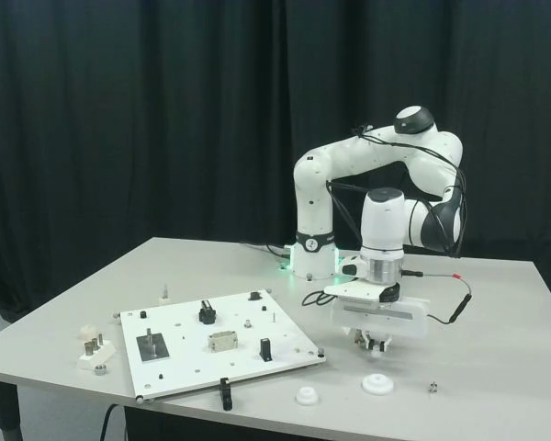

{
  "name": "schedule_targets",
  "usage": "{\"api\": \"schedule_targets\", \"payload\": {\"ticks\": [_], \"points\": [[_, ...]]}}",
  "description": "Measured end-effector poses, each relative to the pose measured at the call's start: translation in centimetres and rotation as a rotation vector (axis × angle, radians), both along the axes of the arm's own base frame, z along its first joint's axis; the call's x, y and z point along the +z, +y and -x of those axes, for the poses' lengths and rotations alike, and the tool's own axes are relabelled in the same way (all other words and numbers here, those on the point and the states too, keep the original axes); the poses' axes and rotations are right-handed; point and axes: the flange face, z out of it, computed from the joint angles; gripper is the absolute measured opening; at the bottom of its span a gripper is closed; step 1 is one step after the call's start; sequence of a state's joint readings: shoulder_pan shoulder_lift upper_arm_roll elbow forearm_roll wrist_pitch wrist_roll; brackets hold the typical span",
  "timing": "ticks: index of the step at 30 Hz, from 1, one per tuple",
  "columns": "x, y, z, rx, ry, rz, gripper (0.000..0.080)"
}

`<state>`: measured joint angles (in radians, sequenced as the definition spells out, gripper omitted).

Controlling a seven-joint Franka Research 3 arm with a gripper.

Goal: Insert small gear.

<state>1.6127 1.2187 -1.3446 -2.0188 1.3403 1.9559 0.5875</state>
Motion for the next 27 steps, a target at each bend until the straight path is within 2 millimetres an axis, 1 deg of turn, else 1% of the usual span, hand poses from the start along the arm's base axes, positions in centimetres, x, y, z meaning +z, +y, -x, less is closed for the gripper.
{"api": "schedule_targets", "payload": {"ticks": [27], "points": [[0.09,0.33,-0.05,0.012,0.005,0.008,0.0143]]}}
